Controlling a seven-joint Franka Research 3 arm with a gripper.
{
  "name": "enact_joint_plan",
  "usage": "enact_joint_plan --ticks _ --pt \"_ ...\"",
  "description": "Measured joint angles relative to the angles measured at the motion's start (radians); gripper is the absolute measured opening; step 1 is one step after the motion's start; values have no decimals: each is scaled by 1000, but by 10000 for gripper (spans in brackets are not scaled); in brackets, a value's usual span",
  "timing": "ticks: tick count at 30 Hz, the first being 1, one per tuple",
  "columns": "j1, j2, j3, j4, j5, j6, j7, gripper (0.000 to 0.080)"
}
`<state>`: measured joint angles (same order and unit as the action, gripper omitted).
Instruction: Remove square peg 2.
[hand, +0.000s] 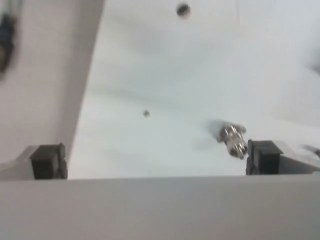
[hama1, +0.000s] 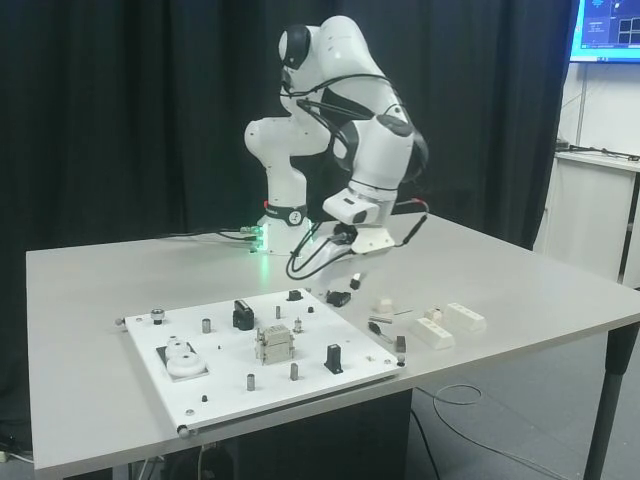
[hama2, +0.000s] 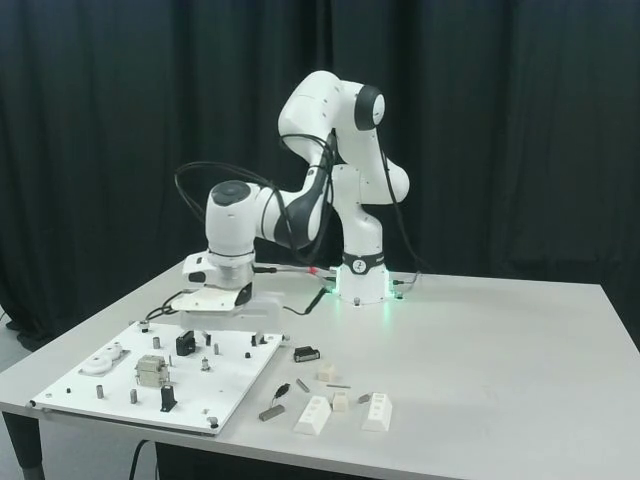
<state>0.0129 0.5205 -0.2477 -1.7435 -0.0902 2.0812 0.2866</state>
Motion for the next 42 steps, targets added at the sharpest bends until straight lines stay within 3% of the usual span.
enact_joint_plan --ticks 12,26,37,42 --pt "-34 -43 -16 -73 3 32 -56 800" --pt "-38 -81 -72 -177 28 117 -57 800" --pt "-40 -117 -122 -252 140 171 -56 800" --pt "-40 -136 -134 -284 168 197 -56 800"
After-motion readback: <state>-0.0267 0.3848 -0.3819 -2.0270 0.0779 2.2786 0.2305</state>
